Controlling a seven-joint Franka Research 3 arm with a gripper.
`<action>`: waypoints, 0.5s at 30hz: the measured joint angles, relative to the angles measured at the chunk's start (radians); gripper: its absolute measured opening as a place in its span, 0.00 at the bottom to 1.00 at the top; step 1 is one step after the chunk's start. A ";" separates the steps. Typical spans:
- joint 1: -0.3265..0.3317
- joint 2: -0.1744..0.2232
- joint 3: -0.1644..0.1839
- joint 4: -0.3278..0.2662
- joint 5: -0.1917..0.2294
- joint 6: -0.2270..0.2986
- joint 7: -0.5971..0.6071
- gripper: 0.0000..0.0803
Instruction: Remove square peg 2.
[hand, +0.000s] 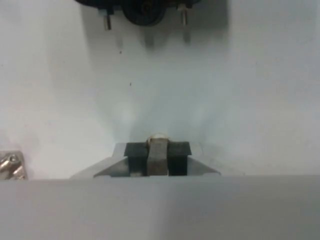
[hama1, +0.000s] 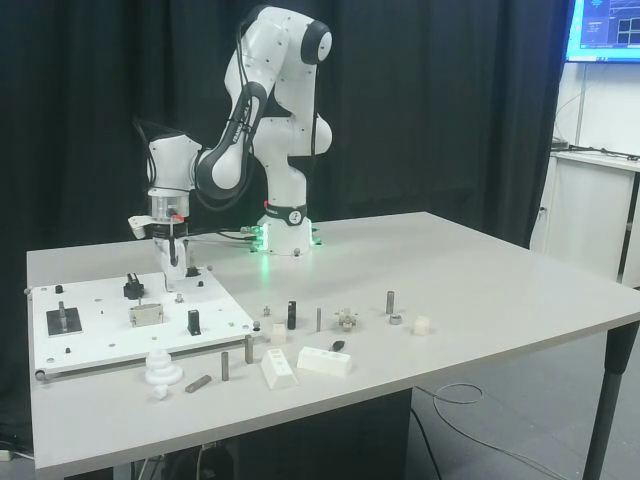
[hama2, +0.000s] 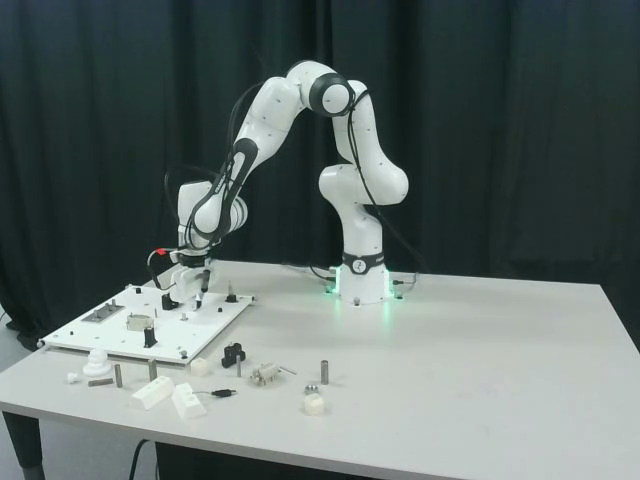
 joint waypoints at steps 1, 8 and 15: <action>0.000 0.000 0.000 0.000 0.000 0.000 0.000 0.10; 0.000 0.000 0.000 0.000 0.000 0.000 0.000 0.10; 0.000 0.000 0.000 0.000 0.000 0.001 0.014 0.10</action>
